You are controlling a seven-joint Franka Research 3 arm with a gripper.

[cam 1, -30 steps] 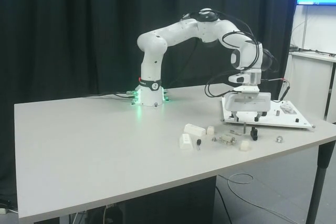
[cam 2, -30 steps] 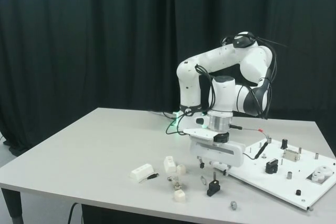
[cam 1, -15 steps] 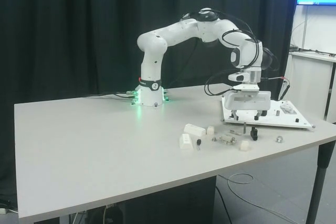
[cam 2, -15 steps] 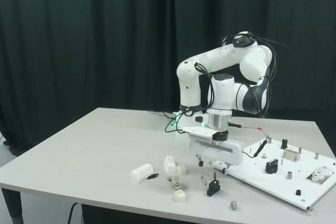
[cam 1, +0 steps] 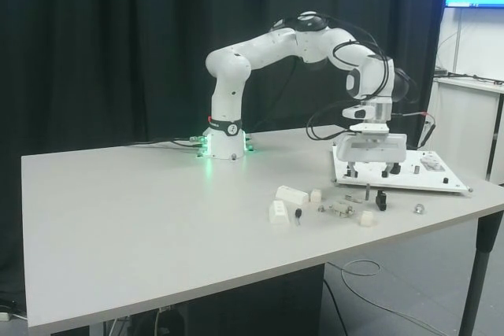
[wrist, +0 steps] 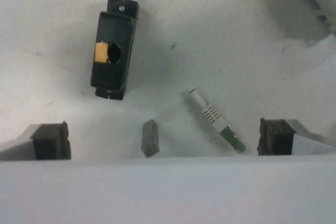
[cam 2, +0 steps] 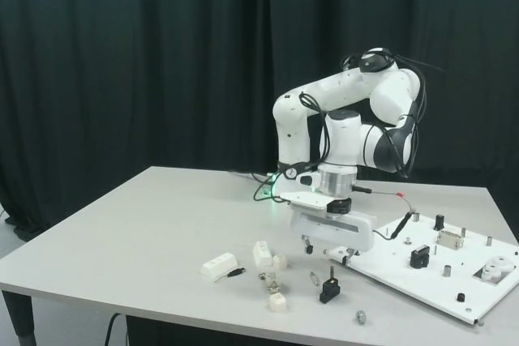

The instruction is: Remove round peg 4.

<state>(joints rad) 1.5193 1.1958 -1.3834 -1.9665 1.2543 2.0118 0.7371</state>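
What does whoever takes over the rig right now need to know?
Gripper: open, holding nothing, hanging above the table just off the white board's near edge.
Things: a small grey peg stands on the table below the gripper, apart from the black block with a hole. A cable plug lies beside it.
Done: that peg is off the board and released. Whether it is round peg 4 cannot be told.
Left: confirm the peg number; other pegs are on the board.
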